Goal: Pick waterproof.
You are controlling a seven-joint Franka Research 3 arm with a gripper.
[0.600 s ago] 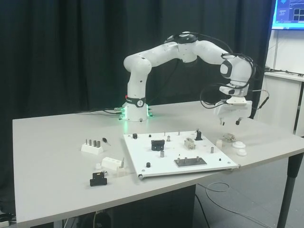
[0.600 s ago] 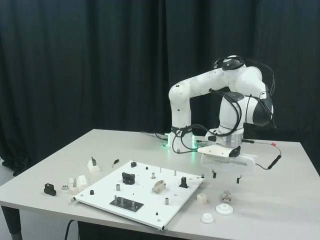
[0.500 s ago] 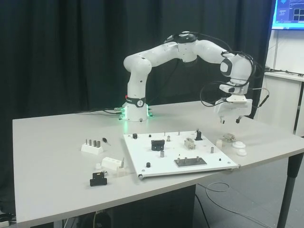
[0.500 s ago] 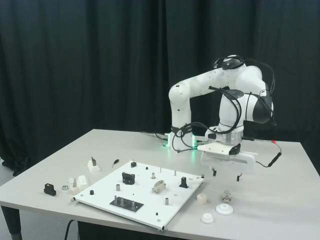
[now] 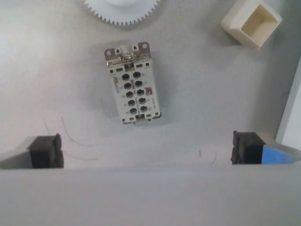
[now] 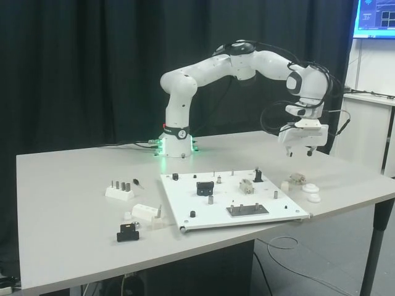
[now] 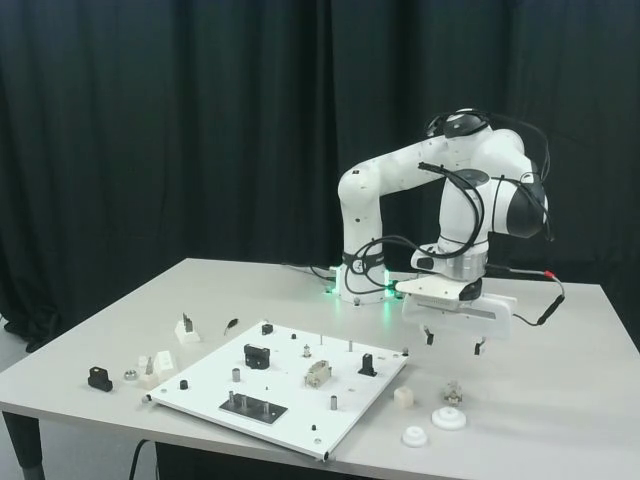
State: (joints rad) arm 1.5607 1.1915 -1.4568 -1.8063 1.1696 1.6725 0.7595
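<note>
Above the grey table (image 6: 74, 185), the gripper (image 5: 146, 149) had risen empty and wide open, leaving the connector (image 5: 132, 83) unpicked.

Pincer (image 6: 299, 152) hovers above waterproof connector (image 6: 297, 178) on table (image 6: 68, 216)

The waterproof connector (image 5: 133, 84) looks like matt plastic with shiny metal tabs, lying on the matt, scuffed grey table (image 5: 56, 84).

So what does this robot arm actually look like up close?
A white arm of rounded segments, black cables looping around its wrist, green light at its base. The gripper is a flat white bar bearing two small black fingers.
</note>
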